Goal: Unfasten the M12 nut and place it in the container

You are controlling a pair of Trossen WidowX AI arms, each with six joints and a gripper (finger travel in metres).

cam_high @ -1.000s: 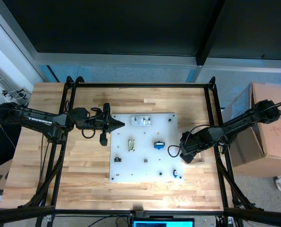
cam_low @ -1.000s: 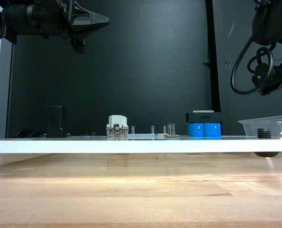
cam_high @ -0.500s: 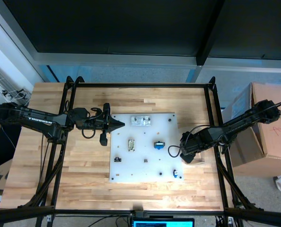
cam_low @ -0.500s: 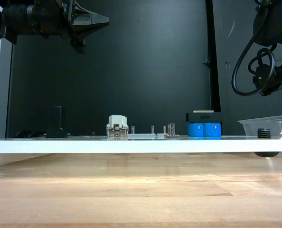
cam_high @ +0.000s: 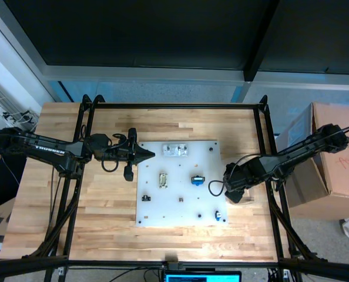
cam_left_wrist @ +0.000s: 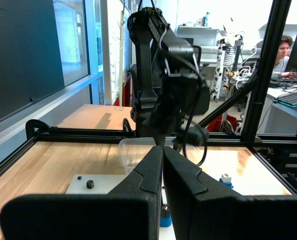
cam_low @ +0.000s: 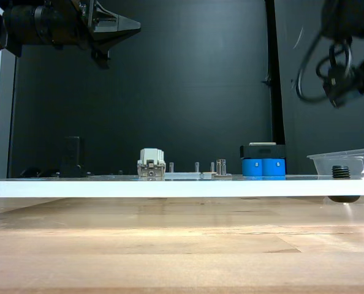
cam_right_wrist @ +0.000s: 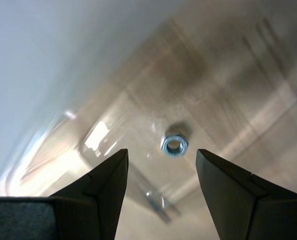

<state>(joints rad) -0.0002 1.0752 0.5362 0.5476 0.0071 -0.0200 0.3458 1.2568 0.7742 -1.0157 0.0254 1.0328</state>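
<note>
**A:** Right gripper (cam_right_wrist: 161, 156) first. The jaws are wide apart with nothing between the fingers (cam_right_wrist: 106, 186), and it hangs over the container (cam_low: 347, 159), just off the 3 o'clock edge of the white board (cam_high: 163, 208).

**B:** And there's the M12 nut (cam_right_wrist: 174, 144)! It's lying flat and loose on the clear floor straight below that gripper. Neither finger touches it.

**A:** Look at the stud (cam_low: 340, 172) from table height: bare ribs, nothing on top. It stands in front of the container wall in that view, at about 5 o'clock on the board.

**B:** From above, the right arm (cam_high: 292, 154) covers most of the container, so the nut can't be made out there. The wrist camera is the one that shows it.

**A:** Over to the left gripper (cam_left_wrist: 162, 167). Its fingers are pressed together, tip to tip, with nothing in them.

**B:** It's high over the board's 10 o'clock corner, pointing toward 3 o'clock and level with the table. That's well apart from the nut and the container.

**A:** On the board between the two grippers there's a blue connector (cam_high: 197, 180) near the middle. A grey-white plug housing (cam_high: 163, 179) sits at the connector's 9 o'clock, and a small blue block (cam_high: 218, 216) is just at 3 o'clock of the stud.
</note>
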